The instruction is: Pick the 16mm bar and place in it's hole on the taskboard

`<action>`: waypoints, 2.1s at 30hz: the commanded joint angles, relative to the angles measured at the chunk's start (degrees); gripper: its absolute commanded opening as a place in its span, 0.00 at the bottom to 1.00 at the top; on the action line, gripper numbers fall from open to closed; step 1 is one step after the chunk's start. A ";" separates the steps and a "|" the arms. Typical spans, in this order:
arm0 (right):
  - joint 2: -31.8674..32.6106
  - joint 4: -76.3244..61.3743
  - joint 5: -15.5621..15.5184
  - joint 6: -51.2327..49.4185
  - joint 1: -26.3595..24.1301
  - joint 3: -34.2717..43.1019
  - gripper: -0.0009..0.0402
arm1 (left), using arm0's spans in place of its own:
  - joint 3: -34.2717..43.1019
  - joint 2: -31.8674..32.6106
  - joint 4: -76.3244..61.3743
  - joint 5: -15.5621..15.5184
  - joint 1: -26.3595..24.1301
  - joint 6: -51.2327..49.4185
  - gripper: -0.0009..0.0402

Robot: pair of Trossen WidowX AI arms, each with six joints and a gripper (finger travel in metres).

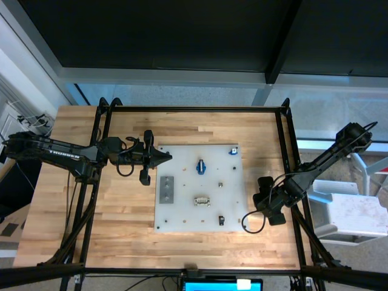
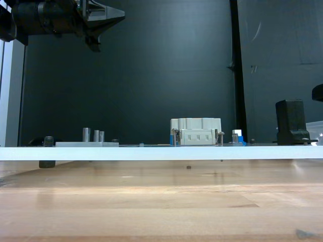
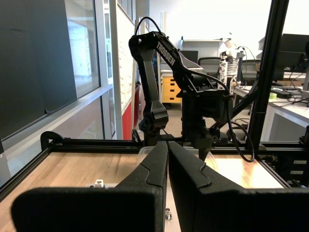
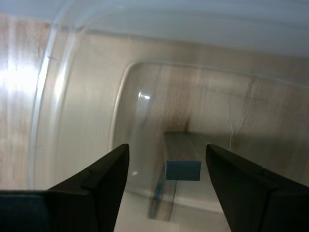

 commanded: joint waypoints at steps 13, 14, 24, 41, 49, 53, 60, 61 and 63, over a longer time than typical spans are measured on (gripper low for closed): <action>-0.02 0.11 0.50 -0.81 0.00 -0.11 0.17 | 0.00 0.00 0.00 0.00 0.02 0.02 0.02; -0.02 0.13 0.50 -0.85 0.00 -0.11 0.15 | 0.00 0.00 0.00 0.00 0.00 0.00 0.02; -1.09 -5.99 2.64 -2.21 0.00 5.09 0.02 | 0.00 0.00 0.00 0.00 0.00 0.02 0.02; 2.82 -18.53 3.65 4.24 0.02 20.83 0.03 | 0.00 0.00 0.00 0.00 0.00 0.02 0.02; 7.02 -19.39 3.65 4.44 0.00 25.31 0.03 | 0.00 0.00 0.00 0.00 0.00 0.02 0.02; 9.57 -19.04 3.65 4.79 -0.17 27.56 0.03 | 0.00 0.00 0.00 0.00 0.02 0.02 0.02; 14.19 -14.53 2.89 5.51 -0.42 28.74 0.03 | 0.00 0.00 0.00 0.00 0.00 0.00 0.02; 14.82 -14.03 2.73 5.51 -0.46 28.74 0.03 | 0.00 0.00 0.00 0.00 0.00 0.00 0.02; 15.96 -13.62 2.64 5.49 -0.48 28.74 0.03 | 0.00 0.00 0.00 0.00 0.00 0.00 0.02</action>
